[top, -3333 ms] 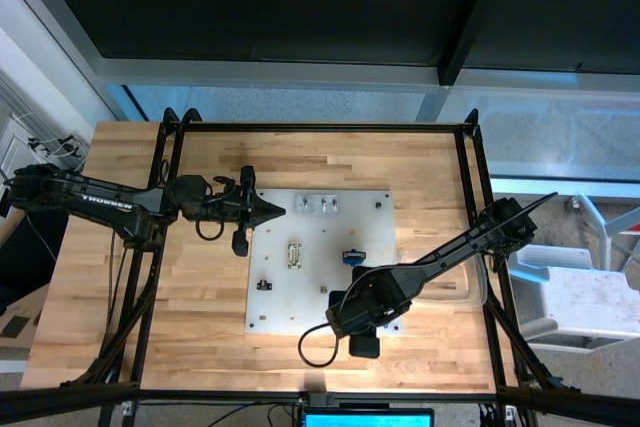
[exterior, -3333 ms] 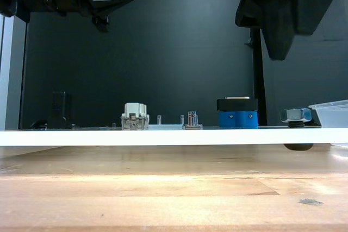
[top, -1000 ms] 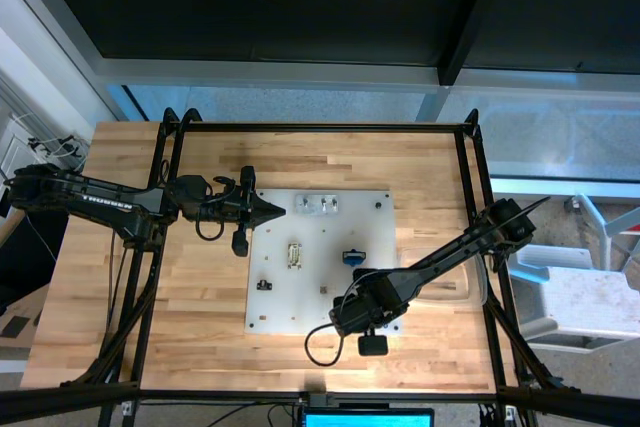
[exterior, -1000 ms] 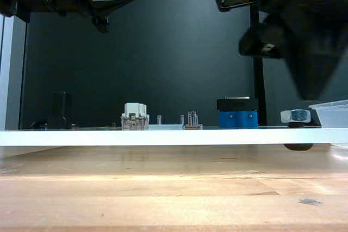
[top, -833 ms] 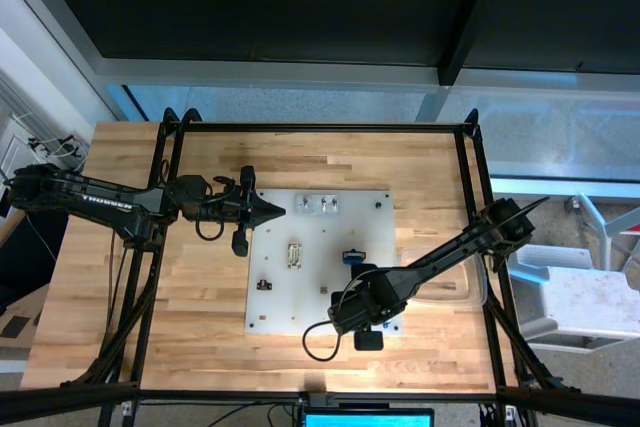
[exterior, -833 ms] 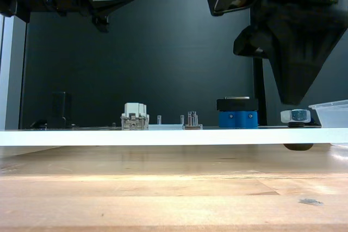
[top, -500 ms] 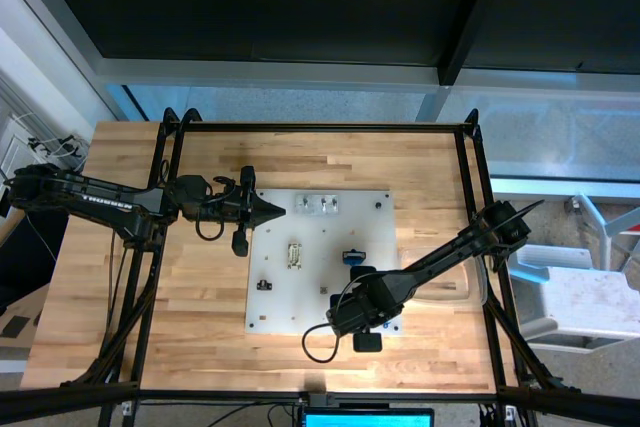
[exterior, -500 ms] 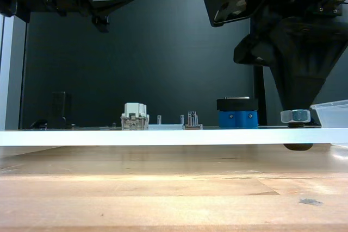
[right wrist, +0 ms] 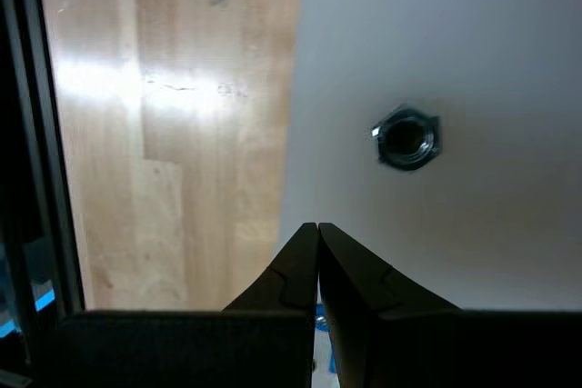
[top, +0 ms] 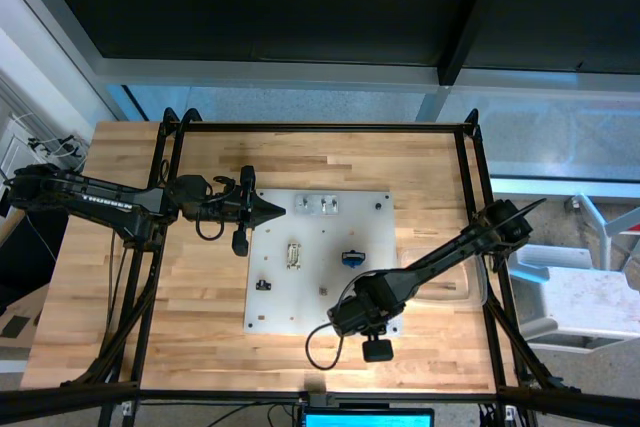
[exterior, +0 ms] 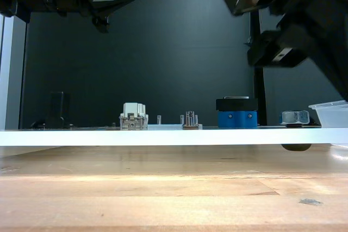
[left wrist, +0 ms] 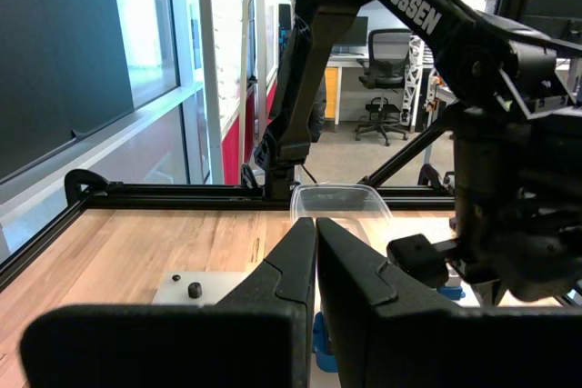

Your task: Pick the M12 fastener and fasten on the M12 threads

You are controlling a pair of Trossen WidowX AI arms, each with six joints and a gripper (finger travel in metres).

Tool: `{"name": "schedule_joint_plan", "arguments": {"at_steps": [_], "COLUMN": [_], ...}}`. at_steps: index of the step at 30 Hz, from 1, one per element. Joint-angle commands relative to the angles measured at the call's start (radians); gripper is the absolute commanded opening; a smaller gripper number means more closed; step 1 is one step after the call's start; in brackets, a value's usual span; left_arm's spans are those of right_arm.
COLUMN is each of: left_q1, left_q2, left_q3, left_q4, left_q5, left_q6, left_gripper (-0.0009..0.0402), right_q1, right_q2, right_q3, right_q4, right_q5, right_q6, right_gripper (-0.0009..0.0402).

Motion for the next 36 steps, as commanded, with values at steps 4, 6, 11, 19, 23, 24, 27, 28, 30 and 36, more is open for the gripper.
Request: {"name": "schedule_joint_plan", "arguments": {"at_steps": [4, 6, 11, 19, 23, 24, 27, 28, 30, 36], "left_q1": [0.000, 0.000, 0.000, 0.000, 0.000, 0.000, 0.000, 0.000, 0.000, 0.000], "left_q2": [0.000, 0.000, 0.000, 0.000, 0.000, 0.000, 0.000, 0.000, 0.000, 0.000], "left_q3": [0.000, 0.000, 0.000, 0.000, 0.000, 0.000, 0.000, 0.000, 0.000, 0.000], "left_q4": [0.001, 0.001, 0.000, 0.000, 0.000, 0.000, 0.000, 0.000, 0.000, 0.000], "left_q5": [0.000, 0.000, 0.000, 0.000, 0.000, 0.000, 0.000, 0.000, 0.000, 0.000], "left_q6": [0.000, 0.000, 0.000, 0.000, 0.000, 0.000, 0.000, 0.000, 0.000, 0.000], "left_gripper": [0.0000, 0.0000, 0.0000, 0.0000, 0.0000, 0.0000, 0.0000, 0.0000, 0.0000, 0.0000], "right_q1": [-0.002, -0.002, -0.002, 0.000, 0.001, 0.000, 0.001, 0.001, 0.001, 0.001], "right_q2": [-0.036, -0.036, -0.008, 0.011, 0.011, 0.011, 0.011, 0.011, 0.011, 0.011], "right_q3": [0.000, 0.000, -0.002, -0.005, -0.010, -0.011, -0.014, -0.015, -0.019, -0.035], "right_q4": [-0.006, -0.006, 0.016, 0.047, 0.052, 0.053, 0.053, 0.054, 0.055, 0.077], "right_q5": [0.178, 0.243, 0.252, 0.244, 0.243, 0.243, 0.241, 0.240, 0.241, 0.236], "right_q6": [0.045, 0.079, 0.081, 0.079, 0.079, 0.079, 0.081, 0.081, 0.082, 0.097], "right_gripper": [0.0000, 0.0000, 0.0000, 0.0000, 0.0000, 0.0000, 0.0000, 0.0000, 0.0000, 0.0000]}}
